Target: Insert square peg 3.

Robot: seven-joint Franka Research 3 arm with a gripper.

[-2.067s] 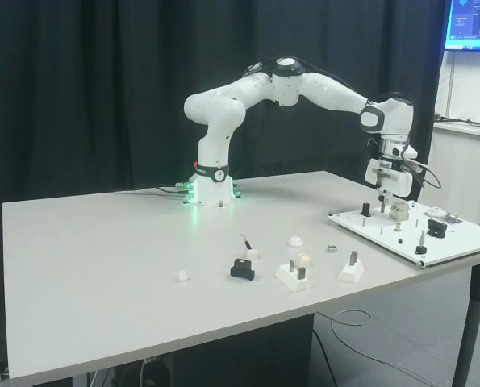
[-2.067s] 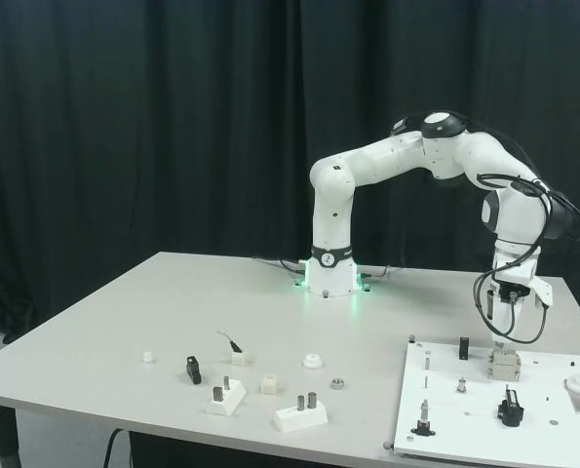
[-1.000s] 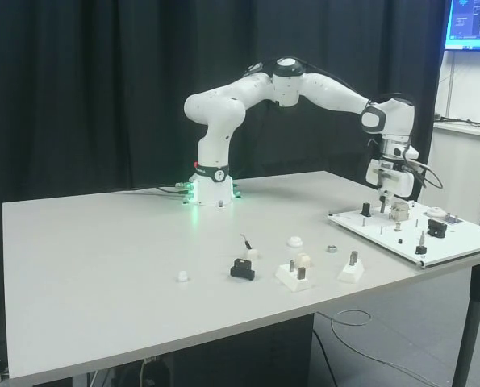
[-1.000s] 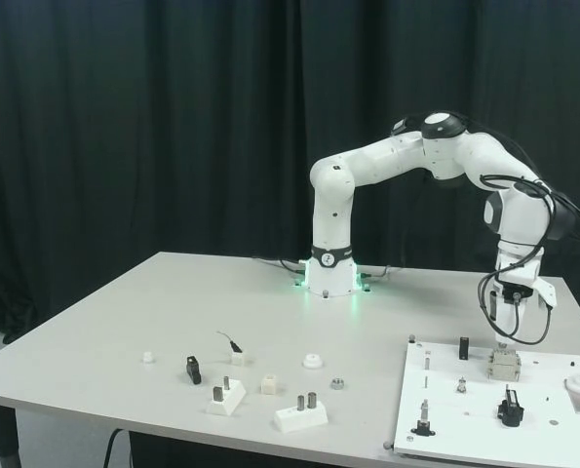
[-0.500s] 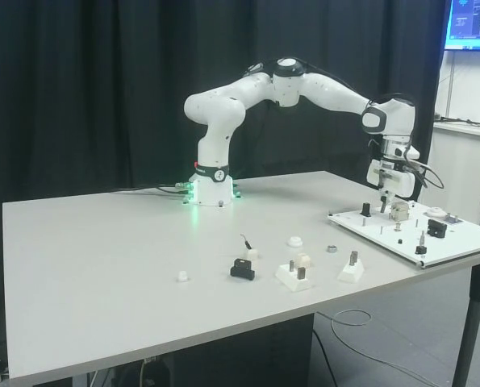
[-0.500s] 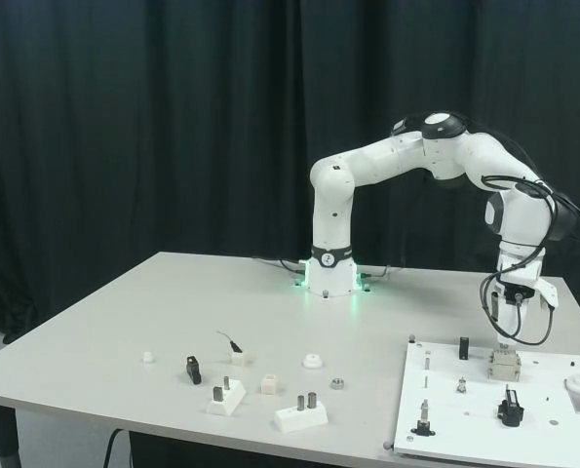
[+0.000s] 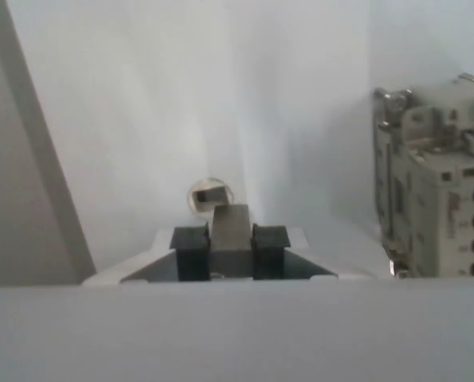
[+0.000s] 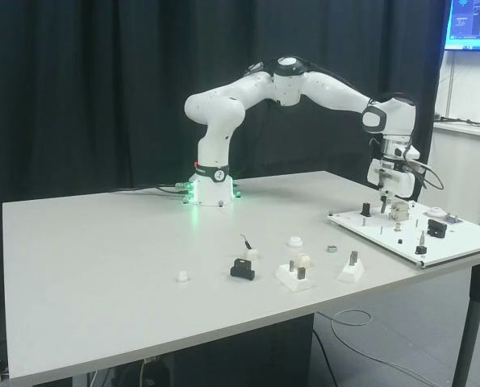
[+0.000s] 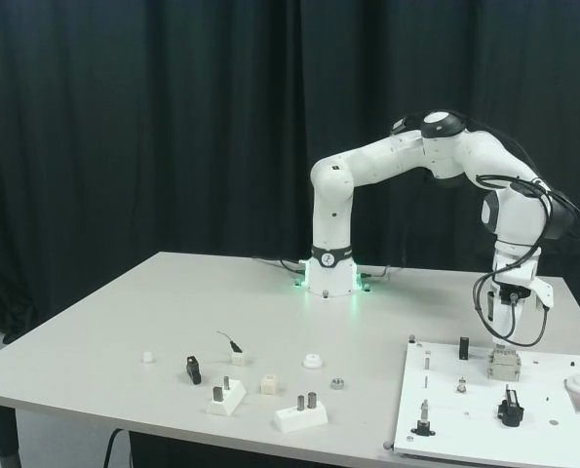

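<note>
In the wrist view my gripper [image 7: 230, 241] is shut on a grey square peg [image 7: 230, 223], held between two black pads [image 7: 190, 248]. Just past the peg's tip lies a round socket with a square hole [image 7: 209, 194] in the white board [image 7: 133, 119]. The peg's tip hangs above the board, close to the hole and not in it. From the room views my gripper [image 8: 385, 193] [image 9: 505, 336] hovers low over the back part of the board [image 8: 457, 239] [image 9: 475, 421], beside a grey connector block [image 7: 432, 183] [image 8: 399, 211] [image 9: 504, 365].
The board carries a black post [image 9: 463, 348], a black clamp [image 9: 507, 409] and small upright pins. Loose on the grey table [image 8: 102, 258] are white blocks with pegs [image 8: 294, 274] [image 8: 351, 268], a black part [image 8: 241, 269] and small white pieces.
The wrist has shifted only slightly above the board, by the connector block. Nothing on the table or board has moved.
</note>
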